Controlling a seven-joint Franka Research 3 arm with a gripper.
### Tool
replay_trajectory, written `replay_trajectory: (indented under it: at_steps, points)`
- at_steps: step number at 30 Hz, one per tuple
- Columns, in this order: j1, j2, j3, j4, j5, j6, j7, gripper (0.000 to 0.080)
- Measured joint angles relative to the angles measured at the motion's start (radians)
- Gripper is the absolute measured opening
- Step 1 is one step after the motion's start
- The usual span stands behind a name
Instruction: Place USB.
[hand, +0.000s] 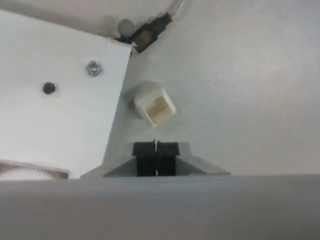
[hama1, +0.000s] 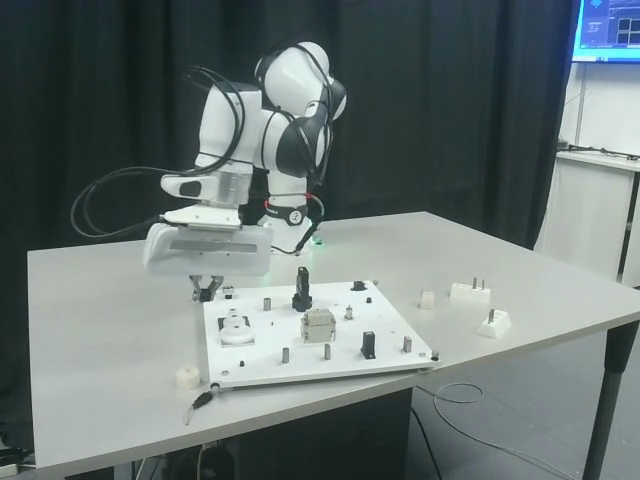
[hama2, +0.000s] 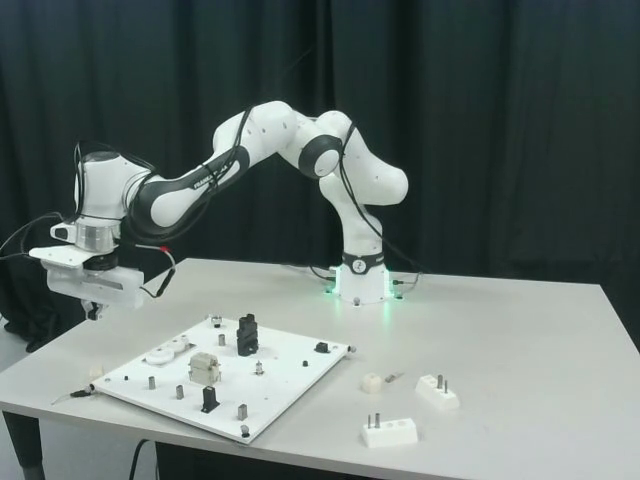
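The USB plug (hand: 150, 31), black with a thin cable, lies on the grey table just off the near left corner of the white board (hand: 55, 115). The room views show the USB plug (hama1: 200, 400) (hama2: 80, 394) near the table's front edge. A small white block (hand: 155, 106) (hama1: 187, 377) sits beside it. My gripper (hand: 156, 160) (hama1: 207, 290) (hama2: 93, 312) hangs above the table at the board's left side, well above the plug and apart from it. Its black fingers are shut, with nothing between them.
The white board (hama1: 310, 340) carries several fixtures: a black upright holder (hama1: 301, 290), a grey-white box (hama1: 318, 325), a black socket (hama1: 368, 344), pegs and a white disc (hama1: 235, 331). White blocks (hama1: 470, 292) (hama1: 493, 323) (hama1: 427, 299) stand to the right. A cable (hama1: 450, 395) hangs off the front edge.
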Motion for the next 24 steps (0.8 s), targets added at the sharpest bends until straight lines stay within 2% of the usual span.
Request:
replay_trajectory:
  at_steps: [10,24]
  points:
    - [-0.008,0.0,0.006,0.002,-0.055,0.001,-0.072,0.0]
    - [-0.058,0.0,0.032,0.026,-0.057,0.003,-0.088,0.0]
